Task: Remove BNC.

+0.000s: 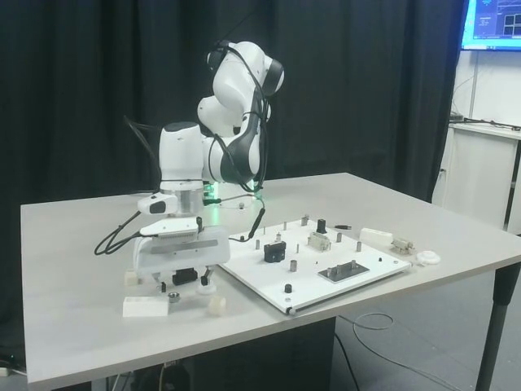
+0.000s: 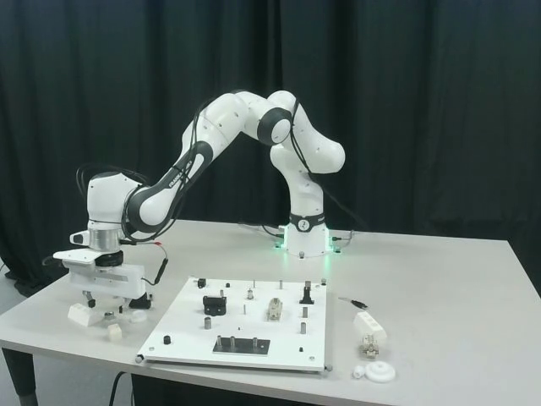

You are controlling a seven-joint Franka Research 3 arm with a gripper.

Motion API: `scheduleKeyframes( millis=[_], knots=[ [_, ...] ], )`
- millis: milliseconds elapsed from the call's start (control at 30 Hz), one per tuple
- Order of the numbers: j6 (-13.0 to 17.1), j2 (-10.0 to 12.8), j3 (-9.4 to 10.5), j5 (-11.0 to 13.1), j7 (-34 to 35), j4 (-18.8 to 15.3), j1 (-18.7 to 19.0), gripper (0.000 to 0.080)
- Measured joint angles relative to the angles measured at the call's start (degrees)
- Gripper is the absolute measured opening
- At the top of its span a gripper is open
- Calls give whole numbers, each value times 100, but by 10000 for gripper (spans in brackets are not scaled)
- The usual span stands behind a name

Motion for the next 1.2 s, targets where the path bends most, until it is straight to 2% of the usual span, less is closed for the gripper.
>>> scheduleKeyframes(
  millis=[600, 1200],
  knots=[
    [-113, -70, -7, 0, 80, 80, 0, 800],
    [-587, -506, -13, 0, 301, 114, 136, 800]
  ],
)
